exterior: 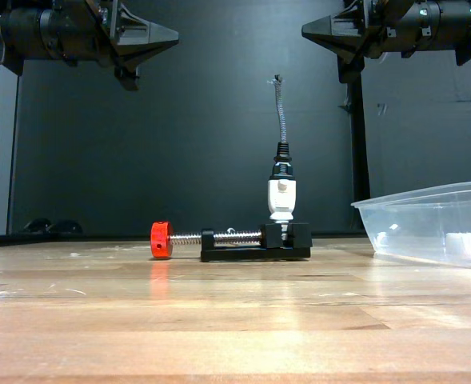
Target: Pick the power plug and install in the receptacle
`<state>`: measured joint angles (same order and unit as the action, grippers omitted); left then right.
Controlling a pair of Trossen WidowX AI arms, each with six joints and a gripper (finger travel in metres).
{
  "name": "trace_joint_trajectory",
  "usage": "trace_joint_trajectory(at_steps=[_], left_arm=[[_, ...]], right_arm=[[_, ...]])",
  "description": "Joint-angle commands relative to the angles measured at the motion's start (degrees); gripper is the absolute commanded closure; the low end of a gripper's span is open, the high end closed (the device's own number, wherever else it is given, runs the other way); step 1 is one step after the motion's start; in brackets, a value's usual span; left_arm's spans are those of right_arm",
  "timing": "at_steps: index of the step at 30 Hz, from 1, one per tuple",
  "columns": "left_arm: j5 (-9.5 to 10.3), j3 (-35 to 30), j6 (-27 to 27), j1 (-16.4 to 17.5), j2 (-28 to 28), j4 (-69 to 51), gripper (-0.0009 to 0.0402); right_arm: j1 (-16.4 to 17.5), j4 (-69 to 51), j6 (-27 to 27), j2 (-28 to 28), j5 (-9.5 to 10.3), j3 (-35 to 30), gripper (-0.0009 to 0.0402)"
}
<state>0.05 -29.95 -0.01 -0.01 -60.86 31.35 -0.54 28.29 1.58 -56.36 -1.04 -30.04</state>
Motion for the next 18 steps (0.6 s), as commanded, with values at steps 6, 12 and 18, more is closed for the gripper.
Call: trace_joint_trajectory(at_steps=[6,12,18], left_arm=[[-0.02,0.00,0.02,0.00,0.00,0.02,0.0393],[-0.02,0.00,0.02,0.00,0.00,0.02,0.0393],[-0.02,0.00,0.02,0.00,0.00,0.02,0.0393]], right_arm=[[0.00,-0.35,2.40,0.00,0.02,-0.02,0.0393],[-0.02,-0.35,2.47,0.00,0.00,-0.02,0.0393],[0.00,-0.85,2.47,0.00,0.02,-0.02,0.0393]])
